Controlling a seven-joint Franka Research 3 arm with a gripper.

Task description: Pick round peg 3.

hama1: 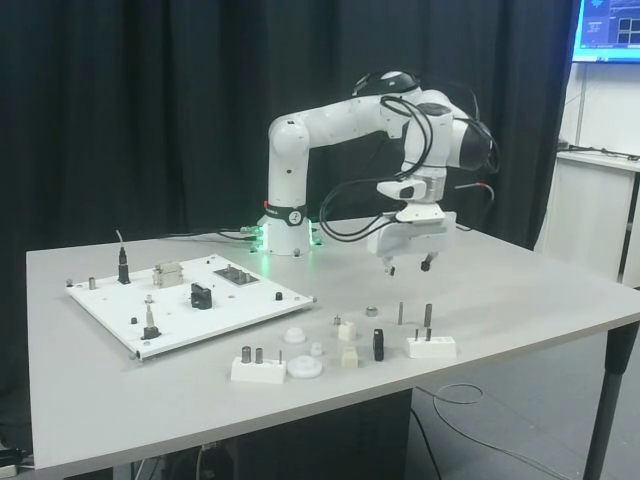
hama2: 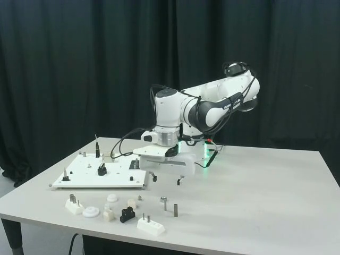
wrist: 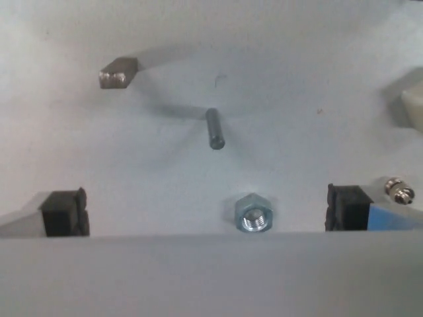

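In the wrist view a thin grey round peg (wrist: 215, 129) stands upright on the table, ahead of the gap between my fingers. My gripper (wrist: 205, 211) is open wide and holds nothing, with a black fingertip (wrist: 64, 212) on either side. From the room the gripper (hama1: 408, 265) hangs well above the table, and the thin peg (hama1: 401, 313) stands below it towards the front edge. The other room camera shows the gripper (hama2: 167, 179) equally high over the parts.
A steel nut (wrist: 254, 214) lies between the fingertips, a thicker square-topped peg (wrist: 119, 72) stands farther off, and a small bolt (wrist: 399, 190) lies beside one finger. A white holder (hama1: 431, 346), black part (hama1: 378, 343), white blocks and gears sit near the front edge. The white board (hama1: 190, 305) lies left.
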